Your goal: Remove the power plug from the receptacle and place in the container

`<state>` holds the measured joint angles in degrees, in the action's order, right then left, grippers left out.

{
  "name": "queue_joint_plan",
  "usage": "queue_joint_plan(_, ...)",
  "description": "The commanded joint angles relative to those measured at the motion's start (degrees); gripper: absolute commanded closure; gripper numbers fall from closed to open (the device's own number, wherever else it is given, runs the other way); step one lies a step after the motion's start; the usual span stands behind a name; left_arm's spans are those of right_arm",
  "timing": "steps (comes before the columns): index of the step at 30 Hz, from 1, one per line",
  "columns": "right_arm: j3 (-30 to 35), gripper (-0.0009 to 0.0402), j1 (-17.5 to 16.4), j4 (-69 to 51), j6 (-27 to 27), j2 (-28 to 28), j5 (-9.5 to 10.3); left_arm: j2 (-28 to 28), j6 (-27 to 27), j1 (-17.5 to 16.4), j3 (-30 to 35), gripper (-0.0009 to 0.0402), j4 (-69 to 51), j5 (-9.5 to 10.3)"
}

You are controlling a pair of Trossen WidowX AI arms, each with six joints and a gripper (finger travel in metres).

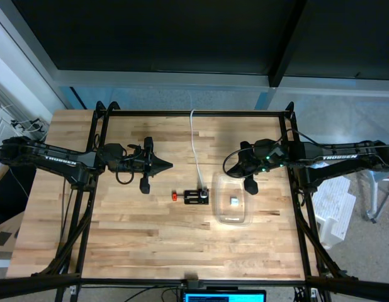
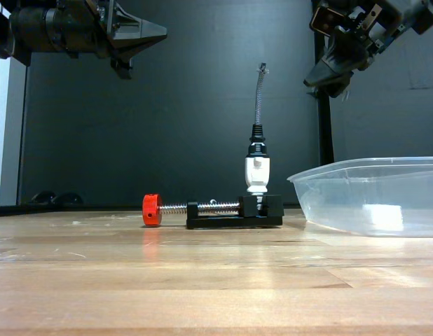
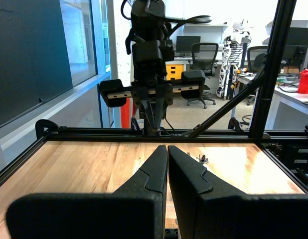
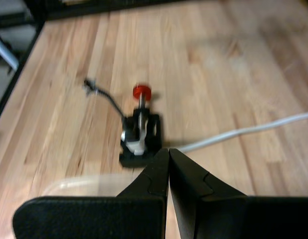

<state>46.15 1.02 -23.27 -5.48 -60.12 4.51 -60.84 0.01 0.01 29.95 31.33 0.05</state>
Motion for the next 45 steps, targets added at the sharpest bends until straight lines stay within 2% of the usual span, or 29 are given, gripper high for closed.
queue_joint_plan(1,3.37,0.0393,-1.11,-4.59,0.46,-3.56,-0.5,-0.02,0.0,0.0,0.0,0.0393,0.02,0.0)
queue_joint_plan(4,6.49,0.0393,-1.7,-9.11,0.42,-6.84,-0.9,-0.02,0.0,0.0,0.0,0.0393,0.02,-0.02)
queue_joint_plan(6,8.63,0.0393,-2.54,-12.2,0.44,-9.18,-3.58,-0.02,0.0,-0.02,0.0,0.0393,0.02,-0.02)
queue_joint_plan(8,10.67,0.0389,-3.43,-15.13,1.05,-11.32,-4.92,-0.02,-0.02,0.0,0.0,0.0393,0.02,-0.02)
queue_joint_plan(10,12.52,0.0378,-4.07,-16.96,1.49,-13.55,-5.2,-0.02,0.0,-0.02,0.0,0.0393,0.02,0.0)
queue_joint_plan(12,14.03,0.036,-4.68,-17.42,1.44,-15.54,-5.62,-0.02,0.0,0.0,0.0,0.0393,0.02,0.0)
queue_joint_plan(18,18.69,0.0277,-7.02,-19.37,0.94,-21.35,-9.53,-0.02,0.0,-0.02,0.0,0.0393,0.02,-0.02)
queue_joint_plan(23,22.29,0.0214,-7.8,-20.37,-0.26,-25.53,-9.46,-0.02,0.0,-0.02,0.0,0.0393,0.02,-0.02)
queue_joint_plan(28,25.33,0.0179,-8.72,-20.41,-1.22,-29.29,-9.51,-0.02,0.0,0.0,0.0,0.0393,0.02,-0.02)
queue_joint_plan(37,31.93,0.0173,-9.66,-20.81,-1.6,-36.74,-9.53,-0.02,0.0,-0.02,0.0,0.0393,0.02,0.0)
queue_joint_plan(45,34.25,0.0173,-9.7,-21.2,-1.6,-40.98,-9.84,-0.02,-0.02,0.0,0.0,0.0393,0.02,-0.02)
